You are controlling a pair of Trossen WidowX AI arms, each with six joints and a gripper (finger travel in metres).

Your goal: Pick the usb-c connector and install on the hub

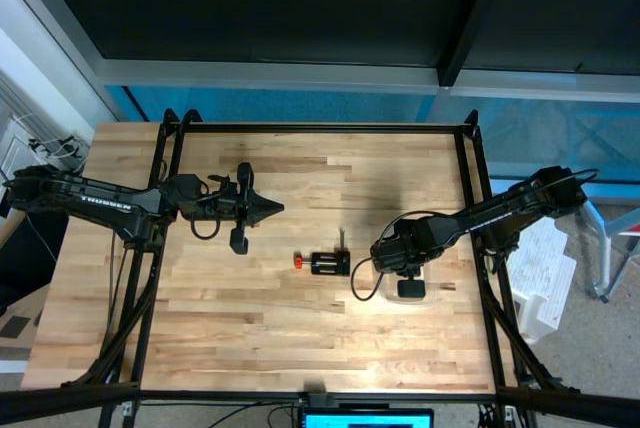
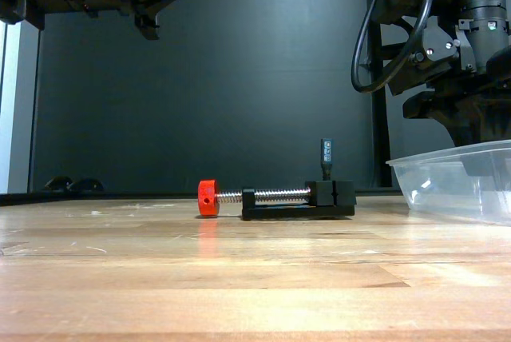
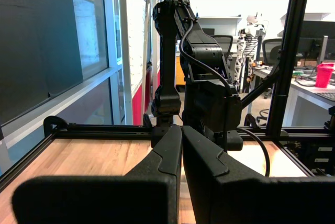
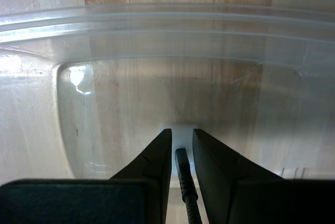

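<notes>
The right gripper [image 4: 181, 130] is down inside a clear plastic tray [image 2: 447, 186], which sits on the table [image 1: 250, 348] between the middle and the right edge. Looking along it, its fingers [image 4: 157, 156] stand a narrow gap apart. They straddle the usb-c connector [image 4: 181, 139], a small whitish piece lying on the tray floor right at their tips. A dark ribbed stem [image 4: 183, 174] runs back between them, and light shows on either side of it, so they are not pressed against it. The hub [image 1: 330, 264] lies flat near the middle of the table, just beside the tray and apart from it. Its orange-red knob [image 1: 298, 261] points toward the left edge, and a thin dark pin [image 2: 325, 157] stands upright at the end nearer the tray. Over toward the left edge, the left gripper [image 1: 272, 208] hangs high above the wood with nothing in it. It points toward the right edge, and its fingers [image 3: 162, 156] are drawn together with only a hairline between them. It is well apart from both the hub and the tray.
</notes>
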